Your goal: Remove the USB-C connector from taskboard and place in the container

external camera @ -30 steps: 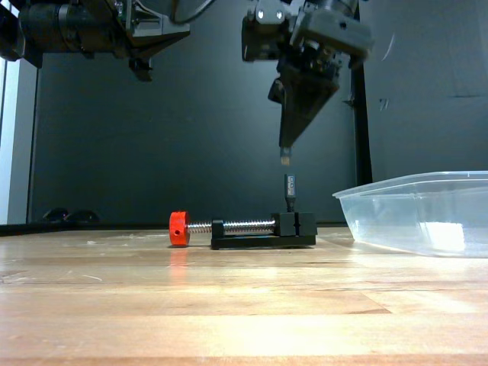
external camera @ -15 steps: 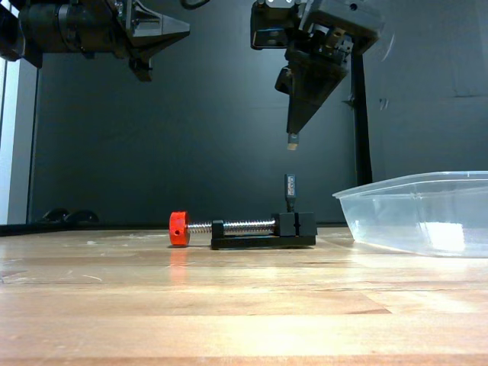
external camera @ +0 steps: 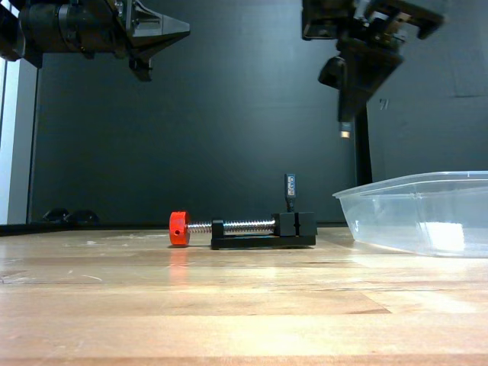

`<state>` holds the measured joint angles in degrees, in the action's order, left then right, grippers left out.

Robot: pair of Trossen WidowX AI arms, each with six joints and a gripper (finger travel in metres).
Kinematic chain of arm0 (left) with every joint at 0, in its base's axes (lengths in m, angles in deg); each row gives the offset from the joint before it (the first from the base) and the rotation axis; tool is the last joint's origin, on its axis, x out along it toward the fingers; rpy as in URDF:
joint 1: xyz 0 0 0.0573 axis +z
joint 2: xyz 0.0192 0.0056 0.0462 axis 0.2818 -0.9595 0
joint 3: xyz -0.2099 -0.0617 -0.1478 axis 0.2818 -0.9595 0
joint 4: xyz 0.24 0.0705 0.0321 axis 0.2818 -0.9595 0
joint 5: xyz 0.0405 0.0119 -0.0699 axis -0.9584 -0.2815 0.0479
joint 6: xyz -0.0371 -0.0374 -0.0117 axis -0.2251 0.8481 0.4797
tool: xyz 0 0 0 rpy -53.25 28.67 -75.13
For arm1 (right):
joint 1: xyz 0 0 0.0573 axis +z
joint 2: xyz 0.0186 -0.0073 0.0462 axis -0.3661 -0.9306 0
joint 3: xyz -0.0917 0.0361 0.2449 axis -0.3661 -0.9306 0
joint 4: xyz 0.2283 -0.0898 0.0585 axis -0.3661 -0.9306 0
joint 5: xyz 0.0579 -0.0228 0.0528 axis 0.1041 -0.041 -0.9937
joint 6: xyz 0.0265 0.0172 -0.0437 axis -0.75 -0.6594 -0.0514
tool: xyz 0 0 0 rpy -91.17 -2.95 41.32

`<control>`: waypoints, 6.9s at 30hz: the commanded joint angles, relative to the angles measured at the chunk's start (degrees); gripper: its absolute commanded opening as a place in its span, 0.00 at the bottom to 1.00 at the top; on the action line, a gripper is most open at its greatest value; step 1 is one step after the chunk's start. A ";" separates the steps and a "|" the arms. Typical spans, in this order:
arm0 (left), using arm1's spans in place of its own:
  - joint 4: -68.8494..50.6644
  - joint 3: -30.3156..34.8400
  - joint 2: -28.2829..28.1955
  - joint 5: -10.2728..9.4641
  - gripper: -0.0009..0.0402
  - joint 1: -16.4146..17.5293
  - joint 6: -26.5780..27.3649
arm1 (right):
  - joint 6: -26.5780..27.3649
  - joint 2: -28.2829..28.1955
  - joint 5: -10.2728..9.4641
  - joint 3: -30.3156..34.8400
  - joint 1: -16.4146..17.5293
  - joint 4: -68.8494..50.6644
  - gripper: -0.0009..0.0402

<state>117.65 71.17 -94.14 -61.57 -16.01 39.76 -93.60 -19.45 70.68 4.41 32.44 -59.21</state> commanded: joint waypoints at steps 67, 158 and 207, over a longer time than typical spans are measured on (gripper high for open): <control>0.02 0.02 0.00 0.02 0.02 0.00 0.00 | -4.68 10.23 1.44 -15.67 2.21 -0.04 0.51; 0.02 0.02 -0.02 0.02 0.02 0.02 0.00 | 7.52 27.06 -10.64 -38.38 -14.29 79.25 0.02; 0.00 0.02 -0.02 0.02 0.02 0.00 0.00 | 7.56 27.06 -10.64 -38.38 -14.32 78.99 0.02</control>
<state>117.65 71.17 -94.14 -61.55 -16.01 39.76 -86.03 7.63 60.04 -34.02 18.12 19.76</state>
